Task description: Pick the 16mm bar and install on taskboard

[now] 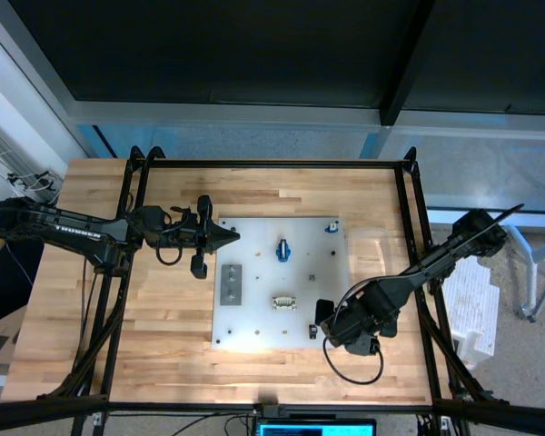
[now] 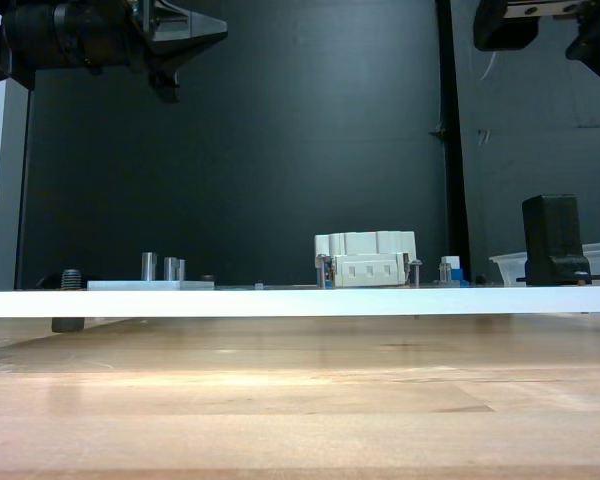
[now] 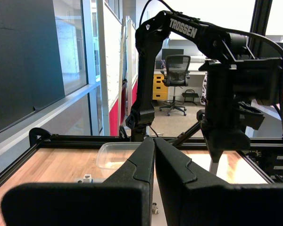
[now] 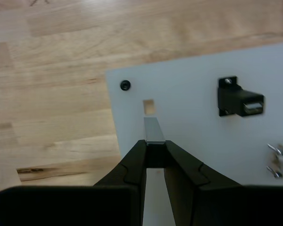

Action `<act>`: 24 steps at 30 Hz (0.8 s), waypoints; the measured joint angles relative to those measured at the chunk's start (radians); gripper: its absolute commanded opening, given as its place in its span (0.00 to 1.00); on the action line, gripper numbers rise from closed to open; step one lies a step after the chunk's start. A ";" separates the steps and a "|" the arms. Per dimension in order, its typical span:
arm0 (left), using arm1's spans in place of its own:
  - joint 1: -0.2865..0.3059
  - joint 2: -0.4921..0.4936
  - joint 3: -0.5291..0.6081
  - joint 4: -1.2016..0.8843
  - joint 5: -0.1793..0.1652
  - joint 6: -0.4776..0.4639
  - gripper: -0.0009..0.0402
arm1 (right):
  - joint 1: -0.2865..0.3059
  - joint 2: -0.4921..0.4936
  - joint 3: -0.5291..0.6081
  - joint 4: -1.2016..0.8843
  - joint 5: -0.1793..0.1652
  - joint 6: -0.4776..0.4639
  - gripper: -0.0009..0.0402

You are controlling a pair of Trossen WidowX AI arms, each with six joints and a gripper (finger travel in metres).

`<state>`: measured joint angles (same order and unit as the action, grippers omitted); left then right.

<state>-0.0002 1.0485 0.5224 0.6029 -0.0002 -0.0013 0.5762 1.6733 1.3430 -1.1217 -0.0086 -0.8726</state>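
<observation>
Right wrist view: the right gripper point(image 4: 154, 147) is clamped on the 16mm bar point(image 4: 153, 128), just short of a square slot point(image 4: 149, 107) in the taskboard point(image 4: 193, 66). Picked, I'd say, not yet seated. The left gripper point(image 3: 154, 143), fingers together, hovers over the board's left edge.

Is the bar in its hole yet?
No, the right gripper holds the 16mm bar short of the square hole; left gripper hangs over the taskboard.
</observation>
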 measured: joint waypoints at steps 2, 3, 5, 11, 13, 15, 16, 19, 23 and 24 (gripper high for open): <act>0.000 0.000 0.000 0.000 0.000 0.000 0.02 | 0.001 0.006 0.003 0.004 -0.017 -0.024 0.02; 0.000 0.000 0.000 0.000 0.000 0.000 0.02 | 0.001 0.006 0.003 0.007 -0.019 -0.036 0.02; 0.000 0.000 0.000 0.000 0.000 0.000 0.02 | 0.001 0.006 0.003 0.015 -0.018 -0.055 0.02; 0.000 0.000 0.000 0.000 0.000 0.000 0.02 | 0.002 0.006 0.003 0.045 -0.019 -0.102 0.02; 0.000 0.000 0.000 0.000 0.000 0.000 0.02 | 0.002 0.006 0.003 0.047 -0.019 -0.106 0.02; 0.000 0.000 0.000 0.000 0.000 0.000 0.02 | 0.002 0.006 0.002 0.047 -0.019 -0.106 0.02; 0.000 0.000 0.000 0.000 0.000 0.000 0.02 | 0.002 0.006 0.002 0.047 -0.019 -0.107 0.02; 0.000 0.000 0.000 0.000 0.000 0.000 0.02 | 0.002 0.016 0.000 0.049 -0.019 -0.114 0.02; 0.000 0.000 0.000 0.000 0.000 0.000 0.02 | 0.000 0.034 0.000 0.043 -0.023 -0.129 0.02; 0.000 0.000 0.000 0.000 0.000 0.000 0.02 | 0.000 0.034 0.000 0.044 -0.023 -0.132 0.02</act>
<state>-0.0002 1.0489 0.5228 0.6025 -0.0002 -0.0010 0.5758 1.7073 1.3430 -1.0775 -0.0311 -1.0046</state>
